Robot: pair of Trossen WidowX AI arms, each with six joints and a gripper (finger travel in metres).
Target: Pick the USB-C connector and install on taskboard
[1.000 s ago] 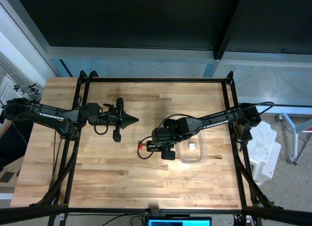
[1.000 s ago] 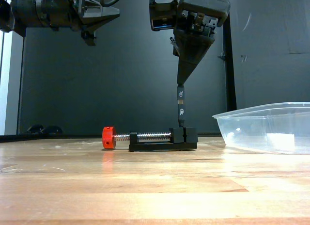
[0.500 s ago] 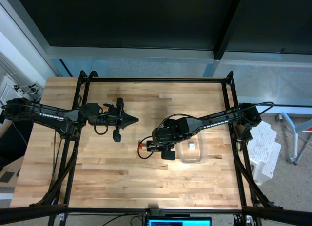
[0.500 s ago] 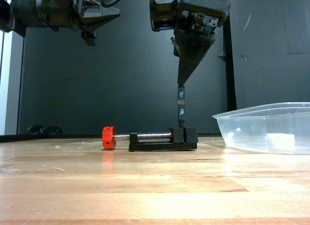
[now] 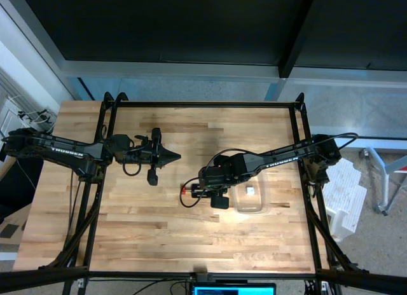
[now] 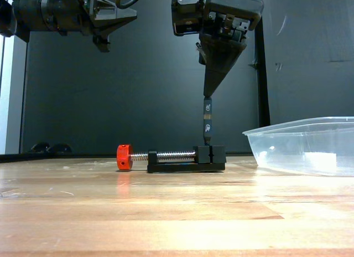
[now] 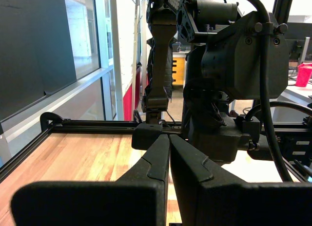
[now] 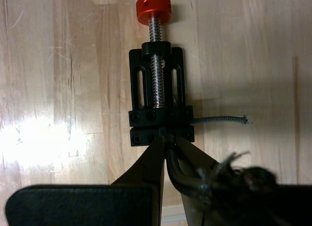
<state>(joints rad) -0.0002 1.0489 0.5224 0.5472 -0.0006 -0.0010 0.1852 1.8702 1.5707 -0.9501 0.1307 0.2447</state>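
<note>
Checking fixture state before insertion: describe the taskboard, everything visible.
The taskboard is a small black slotted block, metal-looking, lying flat on the wooden table. A threaded screw runs along it to a red-orange knob at one end. At the other end the USB-C connector stands upright on its top, pinched by the right gripper above. The left gripper, shut, hangs apart, high over the table.

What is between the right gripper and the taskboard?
Low view: the upright USB-C connector, from right gripper down to taskboard. Left gripper hovers leftward, shut.

The wooden table (image 5: 140, 238) bears the taskboard (image 6: 210, 159) and a clear tray (image 6: 298, 152), apparently apart from each other.
</note>
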